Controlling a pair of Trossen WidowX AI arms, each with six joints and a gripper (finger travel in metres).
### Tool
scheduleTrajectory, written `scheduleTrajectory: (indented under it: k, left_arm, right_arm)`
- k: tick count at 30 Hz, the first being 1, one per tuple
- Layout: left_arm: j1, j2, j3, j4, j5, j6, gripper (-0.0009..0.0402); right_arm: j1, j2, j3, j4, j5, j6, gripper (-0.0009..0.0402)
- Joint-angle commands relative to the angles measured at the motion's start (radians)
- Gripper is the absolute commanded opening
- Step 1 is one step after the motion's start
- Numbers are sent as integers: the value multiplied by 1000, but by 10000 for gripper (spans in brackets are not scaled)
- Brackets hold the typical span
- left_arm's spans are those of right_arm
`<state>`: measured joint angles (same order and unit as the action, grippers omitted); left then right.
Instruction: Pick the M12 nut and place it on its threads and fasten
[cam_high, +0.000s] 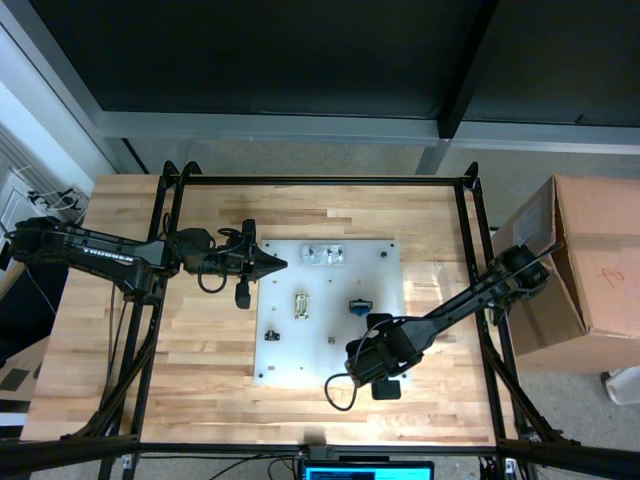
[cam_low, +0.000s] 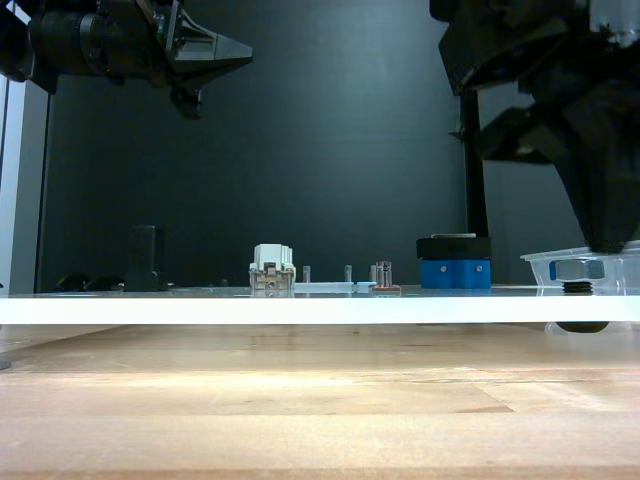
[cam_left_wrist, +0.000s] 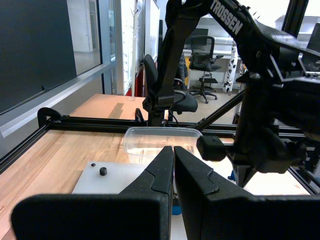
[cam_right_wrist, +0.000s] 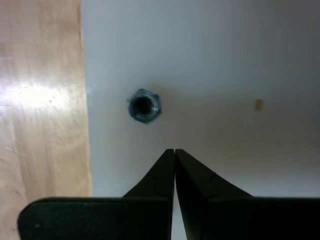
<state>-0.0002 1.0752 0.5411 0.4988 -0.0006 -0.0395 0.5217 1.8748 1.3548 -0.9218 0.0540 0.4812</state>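
Observation:
The small silver nut (cam_right_wrist: 144, 106) sits on its stud, near the white board's (cam_right_wrist: 225, 60) edge by the bare wood. In the low view the nut (cam_low: 577, 269) rests on top of the black ribs of the stud (cam_low: 577, 288), which still show below it. My right gripper (cam_right_wrist: 174, 150) is shut on nothing, its tips close beside the nut and apart from it. From table height the right gripper (cam_low: 606, 243) hangs just above the nut. My left gripper (cam_high: 281, 265) hovers shut at the board's far left, high over it (cam_low: 246, 50).
A clear tray (cam_low: 600, 262) stands behind the stud, beyond the board's right side (cam_left_wrist: 160, 142). A blue block with a black top (cam_low: 455, 262) and a white connector (cam_low: 272, 272) stand mid-board. A cardboard box (cam_high: 585, 270) sits off the table's right.

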Motion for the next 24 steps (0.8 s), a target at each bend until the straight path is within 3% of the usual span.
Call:
scheduleTrajectory:
  k: [1, 3, 5, 18, 20, 24]
  left_arm:
    - [0, 0, 0, 0, 0, 0, 0]
    - [0, 0, 0, 0, 0, 0, 0]
    - [0, 0, 0, 0, 0, 0, 0]
    - [0, 0, 0, 0, 0, 0, 0]
    - [0, 0, 0, 0, 0, 0, 0]
    - [0, 0, 0, 0, 0, 0, 0]
  right_arm:
    - [1, 1, -32, 61, -90, -5, 0]
    - [2, 1, -40, 85, -176, -18, 0]
    - [2, 1, -40, 86, -211, -18, 0]
    - [2, 1, -39, 83, -202, -18, 0]
    - [2, 0, -18, 48, -164, -19, 0]
    - [3, -1, 67, -85, -34, -23, 0]
